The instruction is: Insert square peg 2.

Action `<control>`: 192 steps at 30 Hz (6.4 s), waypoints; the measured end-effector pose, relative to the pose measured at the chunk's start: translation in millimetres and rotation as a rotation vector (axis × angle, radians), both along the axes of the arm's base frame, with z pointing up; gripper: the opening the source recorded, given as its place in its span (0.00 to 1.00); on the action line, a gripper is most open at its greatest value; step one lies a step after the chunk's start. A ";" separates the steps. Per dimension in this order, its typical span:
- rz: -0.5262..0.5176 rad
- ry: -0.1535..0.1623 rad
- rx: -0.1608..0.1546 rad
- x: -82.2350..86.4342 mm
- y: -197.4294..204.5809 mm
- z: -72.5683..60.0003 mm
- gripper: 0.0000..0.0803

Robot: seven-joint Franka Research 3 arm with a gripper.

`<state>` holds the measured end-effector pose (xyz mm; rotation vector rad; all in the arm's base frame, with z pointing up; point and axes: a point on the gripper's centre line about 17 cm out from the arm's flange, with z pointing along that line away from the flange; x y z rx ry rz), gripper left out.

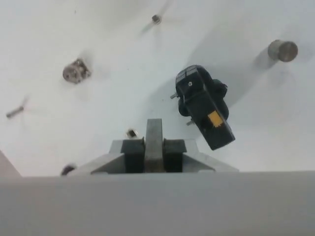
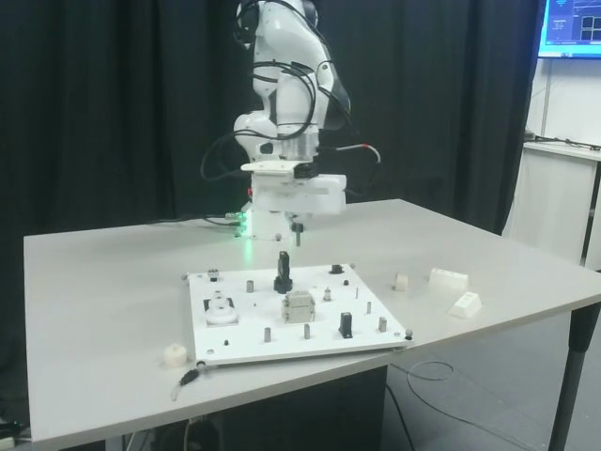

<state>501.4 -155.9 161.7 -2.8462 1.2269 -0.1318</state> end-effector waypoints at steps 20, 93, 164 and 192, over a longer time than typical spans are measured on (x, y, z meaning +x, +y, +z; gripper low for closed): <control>-0.583 0.008 0.018 31.4 4.4 -15.8 0.09; -1.085 0.159 0.053 -3.8 53.9 -97.6 0.09; -1.046 0.143 0.026 -3.7 52.0 -109.3 0.09; -1.031 0.137 0.016 -3.2 51.8 -114.2 0.09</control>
